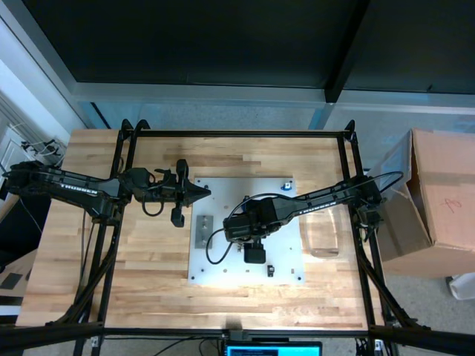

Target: Remove the HAN10E connector from the taskboard and place in the container

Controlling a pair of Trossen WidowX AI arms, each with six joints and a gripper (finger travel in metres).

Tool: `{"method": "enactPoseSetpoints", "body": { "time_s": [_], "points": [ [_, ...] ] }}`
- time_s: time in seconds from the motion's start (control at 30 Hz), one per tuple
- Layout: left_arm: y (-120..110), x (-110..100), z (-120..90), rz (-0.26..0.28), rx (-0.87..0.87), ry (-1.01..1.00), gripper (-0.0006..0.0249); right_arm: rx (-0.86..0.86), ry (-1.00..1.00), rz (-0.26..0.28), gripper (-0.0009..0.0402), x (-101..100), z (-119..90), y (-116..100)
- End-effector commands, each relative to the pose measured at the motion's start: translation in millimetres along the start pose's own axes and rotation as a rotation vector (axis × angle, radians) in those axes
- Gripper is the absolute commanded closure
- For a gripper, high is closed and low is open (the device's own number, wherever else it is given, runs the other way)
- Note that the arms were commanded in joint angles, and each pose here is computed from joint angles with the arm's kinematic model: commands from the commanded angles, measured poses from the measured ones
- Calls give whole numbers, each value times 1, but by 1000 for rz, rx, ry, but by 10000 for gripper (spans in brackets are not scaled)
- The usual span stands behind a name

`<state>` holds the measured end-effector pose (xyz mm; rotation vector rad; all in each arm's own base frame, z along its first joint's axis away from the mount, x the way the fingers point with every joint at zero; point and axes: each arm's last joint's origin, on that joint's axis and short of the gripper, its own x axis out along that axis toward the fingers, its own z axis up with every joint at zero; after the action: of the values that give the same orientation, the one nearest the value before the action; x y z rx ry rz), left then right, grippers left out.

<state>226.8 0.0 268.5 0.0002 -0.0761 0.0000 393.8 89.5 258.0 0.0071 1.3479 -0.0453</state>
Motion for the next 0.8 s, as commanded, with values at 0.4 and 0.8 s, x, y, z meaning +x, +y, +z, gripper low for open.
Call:
{"method": "enactPoseSetpoints", "body": {
  "time_s": [0.4,0.8],
  "points": [
    [0,0,0,0,0,0,243,-6,47,-10,128,27,4,4],
    [0,0,0,0,0,0,243,-4,57,-14,128,32,5,5]
  ]
}}
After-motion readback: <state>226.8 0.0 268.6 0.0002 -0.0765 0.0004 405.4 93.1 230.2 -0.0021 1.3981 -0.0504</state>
